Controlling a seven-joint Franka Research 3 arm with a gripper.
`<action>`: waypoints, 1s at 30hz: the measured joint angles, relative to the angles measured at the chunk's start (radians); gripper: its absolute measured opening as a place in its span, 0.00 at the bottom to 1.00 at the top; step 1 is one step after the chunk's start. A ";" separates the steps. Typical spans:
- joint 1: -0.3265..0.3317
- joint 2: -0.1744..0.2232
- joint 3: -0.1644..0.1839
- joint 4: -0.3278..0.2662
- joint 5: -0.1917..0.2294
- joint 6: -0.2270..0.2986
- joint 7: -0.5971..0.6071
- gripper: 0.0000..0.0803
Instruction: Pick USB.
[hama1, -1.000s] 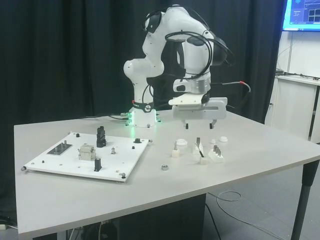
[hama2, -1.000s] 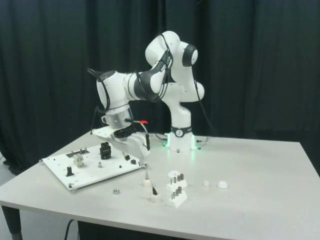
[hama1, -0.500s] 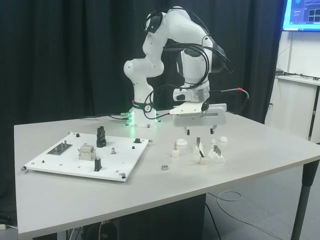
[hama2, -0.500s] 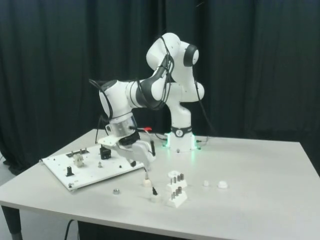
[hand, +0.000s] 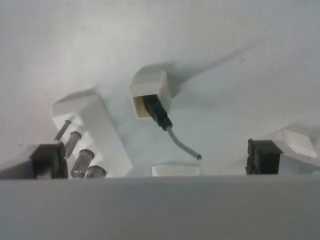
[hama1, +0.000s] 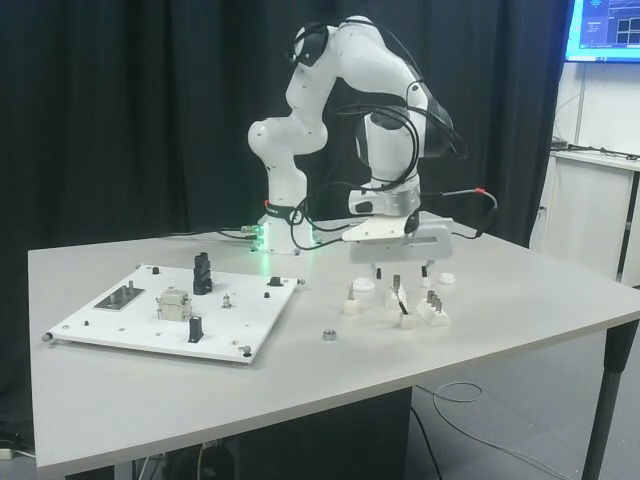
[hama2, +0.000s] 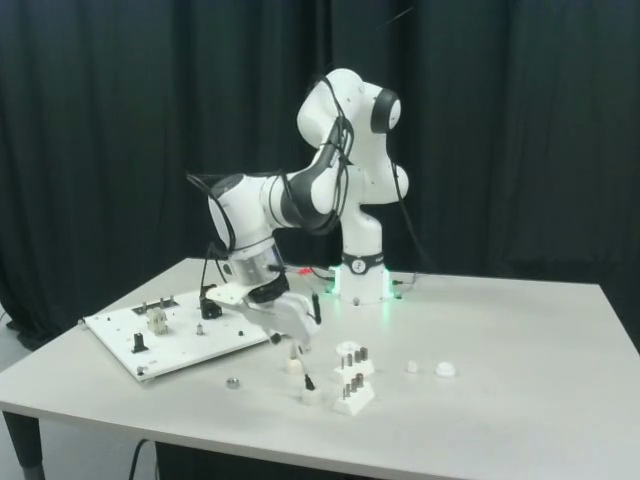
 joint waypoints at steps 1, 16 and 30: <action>0.001 0.000 0.000 -0.005 0.000 0.005 0.000 1.00; 0.011 0.000 0.000 -0.069 0.007 0.073 -0.009 1.00; 0.020 0.003 0.000 -0.129 0.084 0.136 -0.062 1.00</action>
